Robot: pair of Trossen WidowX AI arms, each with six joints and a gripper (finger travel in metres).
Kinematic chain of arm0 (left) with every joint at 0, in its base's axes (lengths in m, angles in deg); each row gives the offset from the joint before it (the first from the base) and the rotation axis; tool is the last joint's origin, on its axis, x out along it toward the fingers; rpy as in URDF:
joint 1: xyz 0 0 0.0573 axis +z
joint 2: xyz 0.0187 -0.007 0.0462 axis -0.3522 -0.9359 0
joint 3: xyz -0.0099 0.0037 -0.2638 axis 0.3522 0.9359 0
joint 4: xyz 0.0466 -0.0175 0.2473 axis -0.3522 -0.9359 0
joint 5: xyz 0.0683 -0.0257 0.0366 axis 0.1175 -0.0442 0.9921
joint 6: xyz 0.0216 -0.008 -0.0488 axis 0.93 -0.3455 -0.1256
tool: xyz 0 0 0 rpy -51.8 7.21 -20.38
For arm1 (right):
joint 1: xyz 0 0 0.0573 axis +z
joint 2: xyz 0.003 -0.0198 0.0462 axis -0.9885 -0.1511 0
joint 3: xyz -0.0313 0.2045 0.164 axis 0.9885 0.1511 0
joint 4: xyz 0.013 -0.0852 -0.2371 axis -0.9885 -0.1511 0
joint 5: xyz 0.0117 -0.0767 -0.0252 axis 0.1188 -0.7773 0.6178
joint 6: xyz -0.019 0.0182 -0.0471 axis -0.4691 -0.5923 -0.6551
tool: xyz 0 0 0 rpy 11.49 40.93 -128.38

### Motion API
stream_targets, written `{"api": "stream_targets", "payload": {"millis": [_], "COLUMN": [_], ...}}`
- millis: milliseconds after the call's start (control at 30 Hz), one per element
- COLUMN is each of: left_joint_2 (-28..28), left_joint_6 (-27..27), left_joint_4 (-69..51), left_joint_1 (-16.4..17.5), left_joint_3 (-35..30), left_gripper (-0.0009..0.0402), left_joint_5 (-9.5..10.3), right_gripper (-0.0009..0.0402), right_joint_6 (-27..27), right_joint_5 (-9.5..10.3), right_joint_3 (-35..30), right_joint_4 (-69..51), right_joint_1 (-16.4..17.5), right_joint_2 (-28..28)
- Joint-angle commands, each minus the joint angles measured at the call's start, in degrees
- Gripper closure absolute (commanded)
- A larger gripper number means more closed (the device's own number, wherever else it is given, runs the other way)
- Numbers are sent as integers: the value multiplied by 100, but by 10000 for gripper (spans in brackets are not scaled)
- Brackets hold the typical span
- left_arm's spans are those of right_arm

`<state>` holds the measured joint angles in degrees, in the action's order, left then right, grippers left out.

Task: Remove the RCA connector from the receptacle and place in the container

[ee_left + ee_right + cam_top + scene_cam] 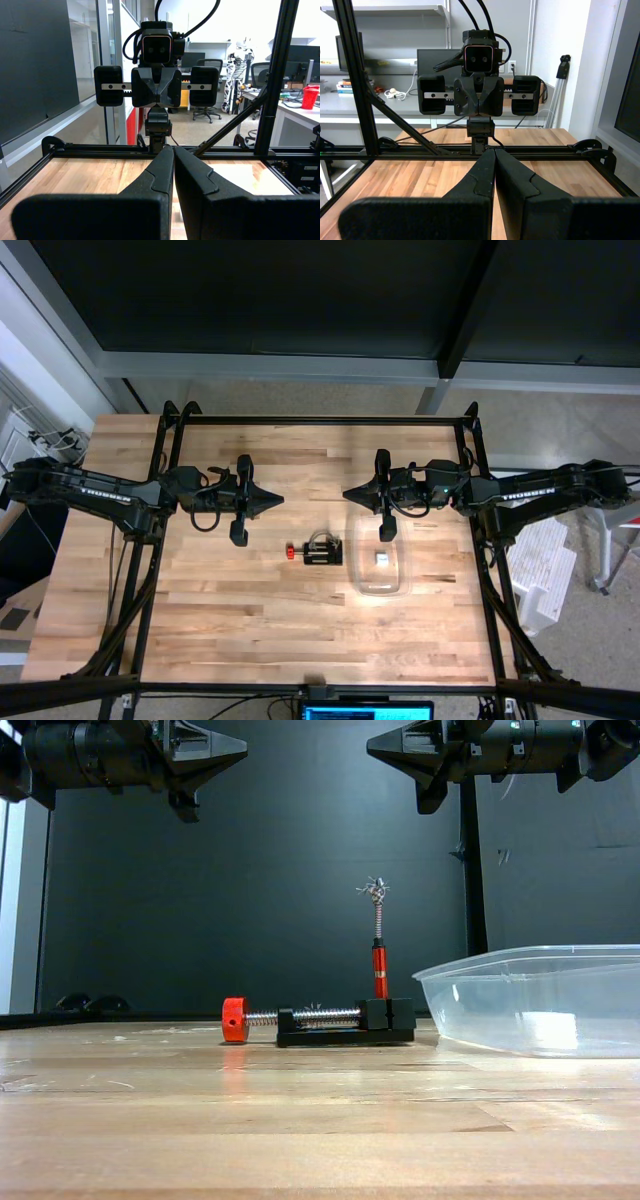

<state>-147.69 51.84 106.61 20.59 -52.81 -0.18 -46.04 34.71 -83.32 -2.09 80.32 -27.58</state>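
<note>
site: robotics lab | signs: wooden table (250, 620) in black frame (320, 421), office chairs (206, 113), desk monitor (432, 60) | left gripper (278, 500) and right gripper (347, 494) hover above table

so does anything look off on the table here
Only oddities: frayed wire atop the RCA connector, upright in the receptacle, and a small white piece already in the container. Left pincer and right pincer hover shut above.

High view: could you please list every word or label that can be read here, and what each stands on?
"TROSSEN": white letters on the black left arm, whose left gripper hangs shut over the wooden table.
"TROSSEN": on the black right arm, whose right gripper hangs shut opposite it.
Blue-lit screen at the near edge: text too small to read.
</note>
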Motion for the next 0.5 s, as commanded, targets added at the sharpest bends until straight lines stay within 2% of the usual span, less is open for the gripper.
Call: {"api": "stream_targets", "payload": {"millis": [33, 300, 367, 400, 500], "left_joint_2": [-2, -2, -2, -2, -2], "left_joint_6": [0, 0, 0, 0, 0], "left_joint_4": [0, 0, 0, 0, 0], "left_joint_1": [2, 4, 2, 2, 2], "left_joint_3": [0, 0, 0, 0, 0], "left_gripper": [393, 393, 393, 393, 393], "left_joint_5": [-2, -2, -2, -2, -2], "right_gripper": [393, 393, 393, 393, 393], "right_joint_6": [2, 90, 387, 428, 321], "right_joint_5": [0, 4, 127, 184, 192], "right_joint_3": [0, 0, -22, -81, -378], "right_joint_4": [0, -7, -83, -247, -1182], "right_joint_1": [2, 2, 2, 2, 66], "right_joint_2": [0, 0, 2, 2, 0]}}
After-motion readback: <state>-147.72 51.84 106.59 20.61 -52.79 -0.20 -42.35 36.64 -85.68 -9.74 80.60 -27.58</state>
